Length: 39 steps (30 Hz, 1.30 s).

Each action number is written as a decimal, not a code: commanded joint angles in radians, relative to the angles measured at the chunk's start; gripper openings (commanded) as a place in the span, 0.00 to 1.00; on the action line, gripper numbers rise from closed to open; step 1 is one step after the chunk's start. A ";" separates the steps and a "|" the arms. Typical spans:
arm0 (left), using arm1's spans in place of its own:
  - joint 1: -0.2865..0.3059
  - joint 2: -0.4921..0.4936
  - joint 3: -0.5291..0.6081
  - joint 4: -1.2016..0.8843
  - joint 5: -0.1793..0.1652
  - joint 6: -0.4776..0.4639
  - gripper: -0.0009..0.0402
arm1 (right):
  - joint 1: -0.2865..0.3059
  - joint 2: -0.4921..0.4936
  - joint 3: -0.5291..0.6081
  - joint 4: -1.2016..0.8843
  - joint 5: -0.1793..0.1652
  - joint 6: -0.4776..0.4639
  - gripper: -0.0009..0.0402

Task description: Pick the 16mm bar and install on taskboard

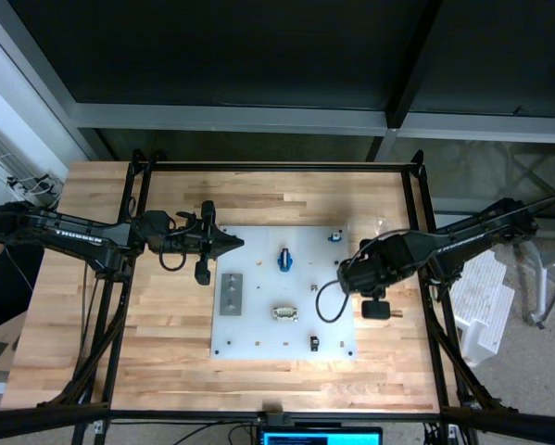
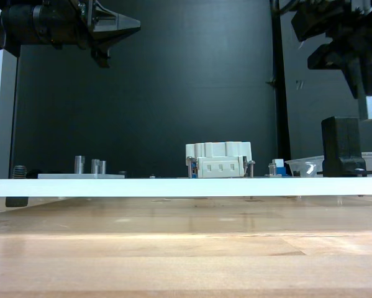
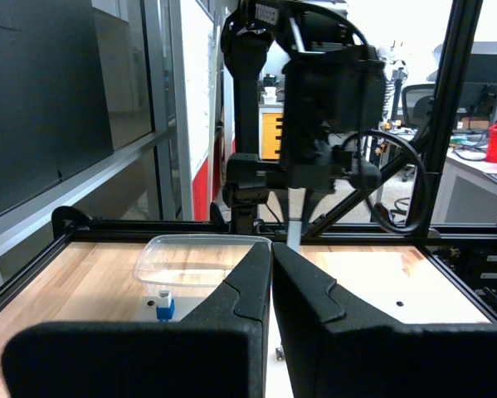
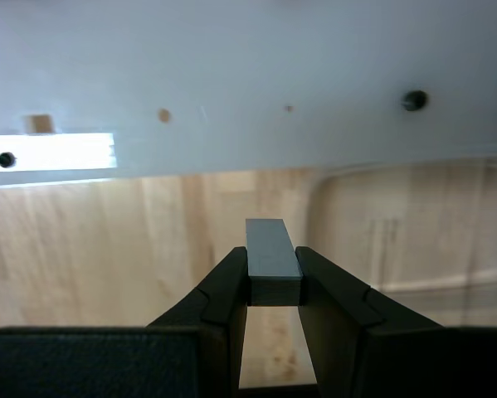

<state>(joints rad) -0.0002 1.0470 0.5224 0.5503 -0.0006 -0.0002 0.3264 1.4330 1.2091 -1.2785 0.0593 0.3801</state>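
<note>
In the high view, the left arm reached inward from the left edge. The left gripper [image 1: 231, 243] lay level over the taskboard's [image 1: 258, 338] far-left corner. The right arm bent in from the right, and the right gripper [image 1: 351, 275] pointed down near the board's right edge.

In the low view, the left gripper hung high above the board. The 16mm bar [image 2: 370, 107] stuck out below the right gripper, clear of the board and near a black fitting [image 2: 343, 149].

In the left wrist view, the fingers [image 3: 248, 290] were pressed together, holding nothing.

In the right wrist view, the fingers [image 4: 223, 290] clamped the grey bar on both sides. Its end projected past their tips over the wooden tabletop [image 4: 107, 249], just beside the board's edge.
</note>
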 commanded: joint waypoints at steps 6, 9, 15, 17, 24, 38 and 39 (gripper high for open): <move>0.000 0.000 0.000 0.000 0.000 0.000 0.02 | 0.103 0.084 0.047 0.061 0.004 0.115 0.03; 0.000 0.000 0.000 0.000 0.000 0.000 0.02 | 0.138 0.111 0.070 0.077 0.028 0.146 0.03; 0.000 0.000 0.000 0.000 0.000 0.000 0.02 | 0.193 0.170 0.096 0.110 0.027 0.201 0.03; 0.000 0.000 0.000 0.000 0.000 0.000 0.02 | 0.210 0.193 0.113 0.111 0.028 0.211 0.03; 0.000 0.000 0.000 0.000 0.000 0.000 0.02 | 0.246 0.253 0.156 0.118 0.028 0.241 0.03; 0.000 0.000 0.000 0.000 0.000 0.000 0.02 | 0.301 0.343 0.188 0.168 0.027 0.282 0.03; 0.000 0.000 0.000 0.000 0.000 0.000 0.02 | 0.303 0.345 0.188 0.173 0.027 0.287 0.03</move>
<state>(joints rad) -0.0002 1.0470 0.5228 0.5503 -0.0010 -0.0002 0.6281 1.7744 1.3987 -1.1126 0.0864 0.6609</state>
